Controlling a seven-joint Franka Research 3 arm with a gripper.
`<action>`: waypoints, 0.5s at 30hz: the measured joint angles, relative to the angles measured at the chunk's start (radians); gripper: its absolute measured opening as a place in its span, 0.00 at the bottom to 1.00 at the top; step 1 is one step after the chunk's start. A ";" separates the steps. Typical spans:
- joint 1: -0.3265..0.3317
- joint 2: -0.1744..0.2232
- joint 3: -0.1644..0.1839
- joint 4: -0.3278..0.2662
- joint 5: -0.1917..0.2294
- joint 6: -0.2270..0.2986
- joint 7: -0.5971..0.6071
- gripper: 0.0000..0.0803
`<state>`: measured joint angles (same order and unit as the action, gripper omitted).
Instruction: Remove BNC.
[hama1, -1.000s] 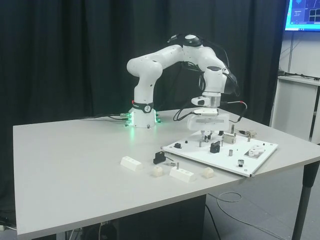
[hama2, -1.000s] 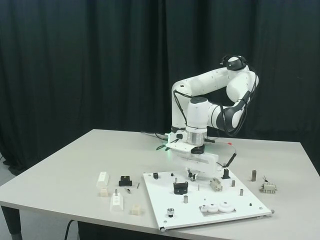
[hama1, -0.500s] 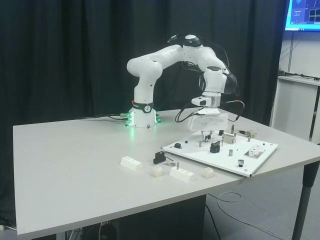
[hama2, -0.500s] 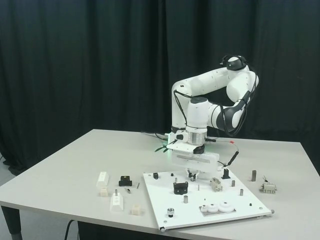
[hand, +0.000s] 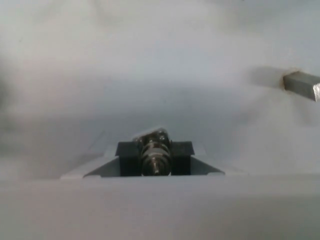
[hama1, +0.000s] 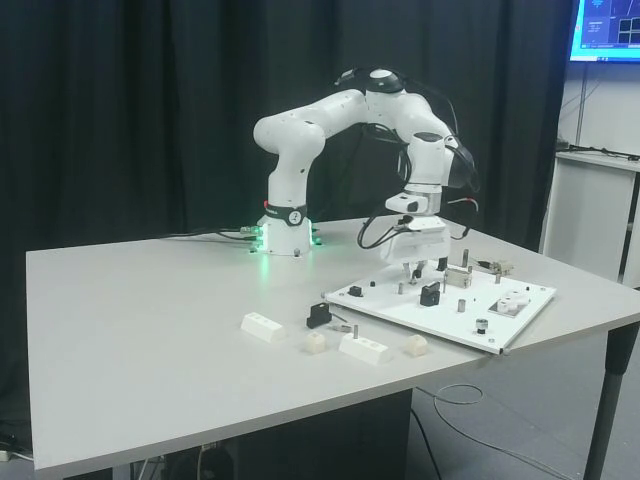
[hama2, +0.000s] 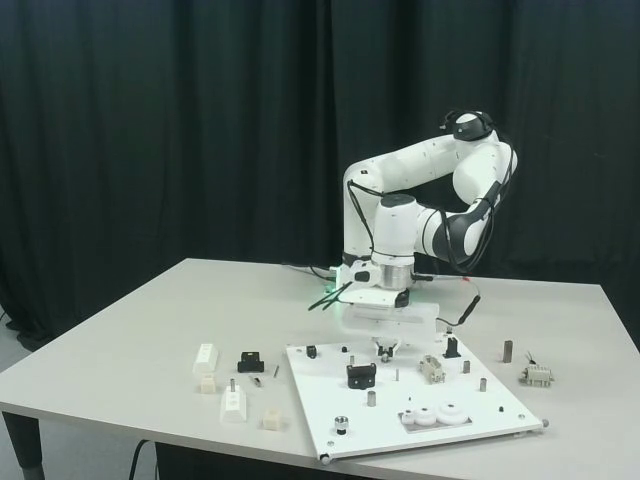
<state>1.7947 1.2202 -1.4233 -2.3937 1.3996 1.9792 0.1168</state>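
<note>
The gripper has risen since a second ago: then its fingertips reached down to the white board, now they hang clear above it, and the arm's wrist sits higher. No label or writing can be read on any part. In the wrist view the fingers are clenched on the BNC, a small metal connector, which sits between the black fingertip pads with its barrel pointing at the camera; the board lies below, apart from it. A grey post stands on the board nearby. On the grey table, beside the board, lie white blocks and a black bracket, unmoved.
</note>
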 joint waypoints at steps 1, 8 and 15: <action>0.000 0.000 0.000 0.000 0.000 0.000 -0.021 0.15; 0.000 0.000 0.000 0.000 0.000 -0.002 -0.141 0.15; -0.001 0.000 -0.001 0.001 0.000 -0.004 -0.275 0.15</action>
<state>1.7940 1.2201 -1.4241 -2.3931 1.3994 1.9754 -0.1579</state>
